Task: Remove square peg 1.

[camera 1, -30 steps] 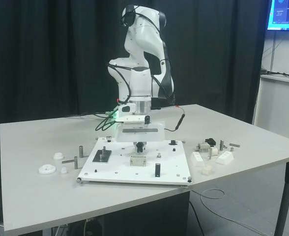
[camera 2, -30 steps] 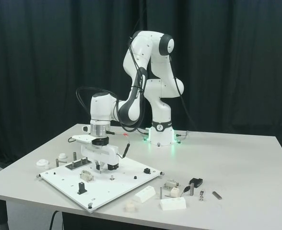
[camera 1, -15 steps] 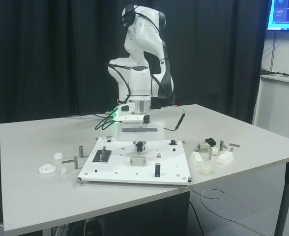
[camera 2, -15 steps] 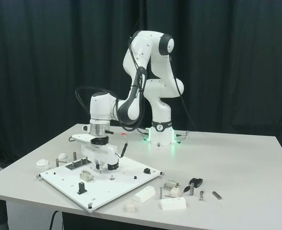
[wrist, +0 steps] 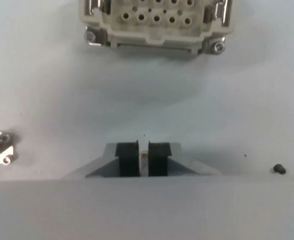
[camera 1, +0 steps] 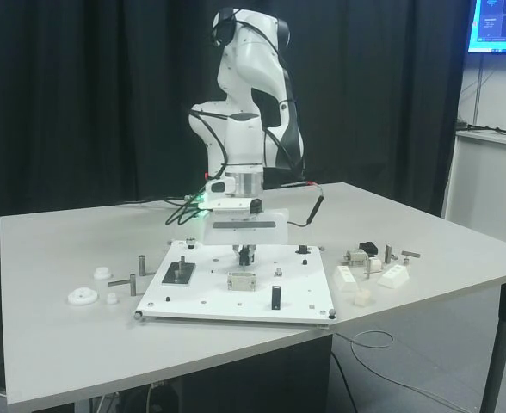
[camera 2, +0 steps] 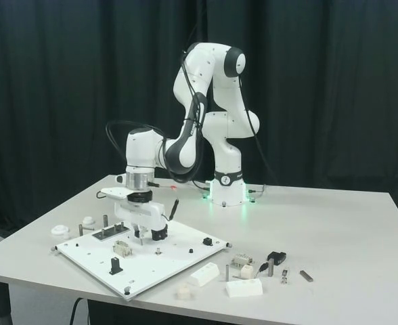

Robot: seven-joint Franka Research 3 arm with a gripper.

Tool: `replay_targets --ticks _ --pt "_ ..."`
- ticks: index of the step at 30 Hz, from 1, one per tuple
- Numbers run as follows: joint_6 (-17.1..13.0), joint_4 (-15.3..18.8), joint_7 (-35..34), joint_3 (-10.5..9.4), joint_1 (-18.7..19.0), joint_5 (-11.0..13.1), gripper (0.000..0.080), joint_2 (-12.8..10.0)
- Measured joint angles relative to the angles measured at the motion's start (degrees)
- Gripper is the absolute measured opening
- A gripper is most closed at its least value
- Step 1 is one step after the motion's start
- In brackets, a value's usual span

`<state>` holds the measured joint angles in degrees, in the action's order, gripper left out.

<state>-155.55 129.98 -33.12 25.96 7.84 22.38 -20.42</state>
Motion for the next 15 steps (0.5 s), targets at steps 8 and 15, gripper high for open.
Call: replay_targets --ticks 8,15 --pt "1.0 -0.3 0.0 0.35 0.0 -0.1 0.0035 2.0" --pt "3.2 -0.4 0.0 0.99 0.0 -0.6 0.0035 4.1"
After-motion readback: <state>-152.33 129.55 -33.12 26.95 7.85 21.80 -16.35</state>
